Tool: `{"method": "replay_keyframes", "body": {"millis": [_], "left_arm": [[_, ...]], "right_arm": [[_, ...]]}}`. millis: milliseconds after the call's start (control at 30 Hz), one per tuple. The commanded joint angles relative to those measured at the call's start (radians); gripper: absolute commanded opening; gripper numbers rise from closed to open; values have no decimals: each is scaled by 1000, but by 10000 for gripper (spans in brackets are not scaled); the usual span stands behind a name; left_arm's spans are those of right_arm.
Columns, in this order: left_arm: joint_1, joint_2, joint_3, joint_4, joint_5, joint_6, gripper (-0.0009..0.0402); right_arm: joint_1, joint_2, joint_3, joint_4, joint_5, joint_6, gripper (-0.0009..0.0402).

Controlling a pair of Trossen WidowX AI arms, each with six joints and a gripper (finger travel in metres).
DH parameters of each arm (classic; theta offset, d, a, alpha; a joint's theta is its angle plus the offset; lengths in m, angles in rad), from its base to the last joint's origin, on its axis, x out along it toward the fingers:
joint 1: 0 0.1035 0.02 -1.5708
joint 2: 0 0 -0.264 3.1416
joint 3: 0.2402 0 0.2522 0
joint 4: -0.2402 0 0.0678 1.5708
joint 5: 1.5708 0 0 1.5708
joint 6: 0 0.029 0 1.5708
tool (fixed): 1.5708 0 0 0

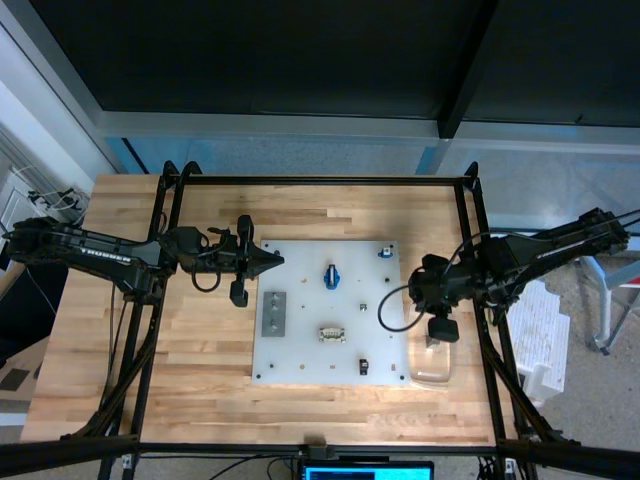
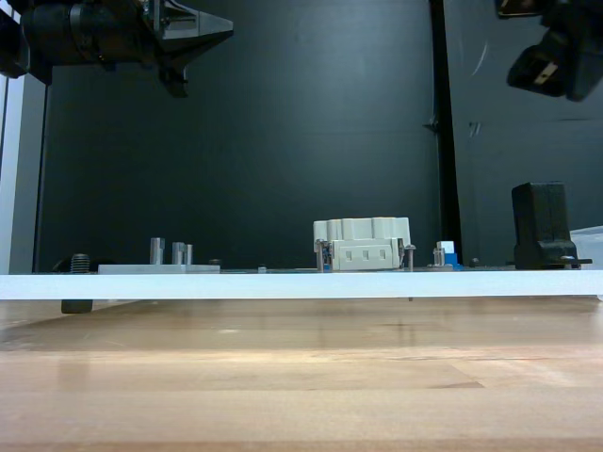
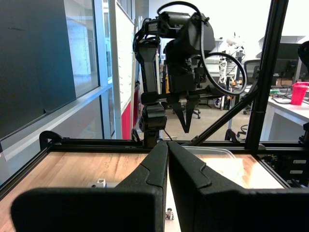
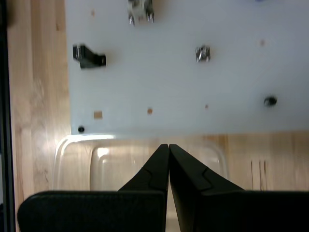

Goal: Pick the 16mm bar and install on taskboard

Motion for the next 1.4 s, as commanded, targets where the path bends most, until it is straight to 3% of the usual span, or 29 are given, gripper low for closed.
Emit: {"method": "replay_keyframes", "body": {"millis": [33, 233, 500, 1000, 1400], "left_arm": [[0, 0, 0, 0, 0, 0, 0], [0, 0, 0, 0, 0, 0, 0], [0, 0, 0, 0, 0, 0, 0], [0, 0, 0, 0, 0, 0, 0], [0, 0, 0, 0, 0, 0, 0]], "right_arm": [[43, 0, -1, -31, 17, 53, 0], [130, 7, -1, -69, 61, 157, 0], [205, 42, -2, -122, 59, 257, 0], [327, 141, -2, -148, 60, 358, 0], [367, 179, -4, -160, 60, 405, 0]]}}
